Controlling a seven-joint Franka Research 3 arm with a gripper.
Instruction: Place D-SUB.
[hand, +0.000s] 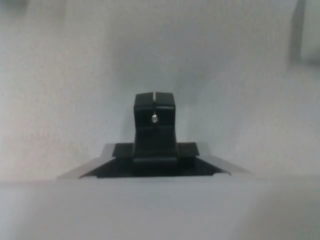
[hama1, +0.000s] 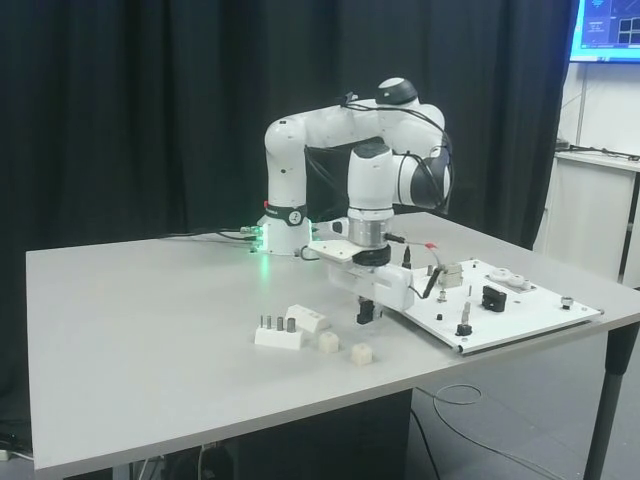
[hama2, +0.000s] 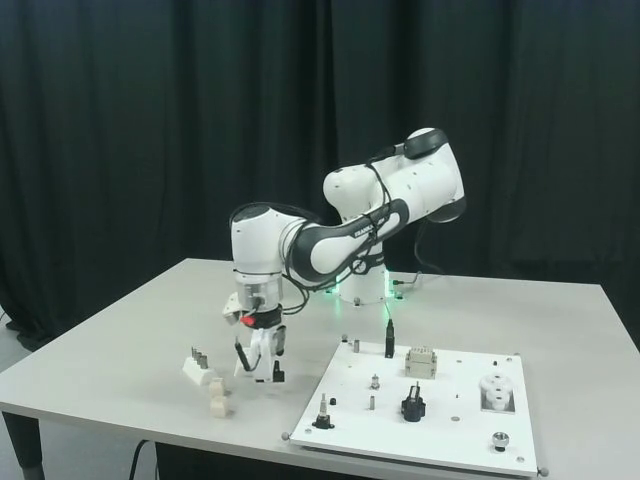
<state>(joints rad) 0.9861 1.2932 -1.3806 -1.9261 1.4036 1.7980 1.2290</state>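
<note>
Black D-SUB (hand: 154, 131) sits frame-centre in wrist view, clamped betw. gripper (hama1: 366, 312) jaws, low over the grey table (hama1: 150, 320). Left of it: 1 white block (hama1: 279, 334) w/ 2 pegs, 2 small cubes (hama1: 361, 353).

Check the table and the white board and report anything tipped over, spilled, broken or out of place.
Nothing stands out. The parts on the white board stand upright, the small blocks sit flat on the grey table, and nothing is spilled. The gripper holds a black connector low over the table, beside the board.

No legible text, label or number anywhere.
</note>
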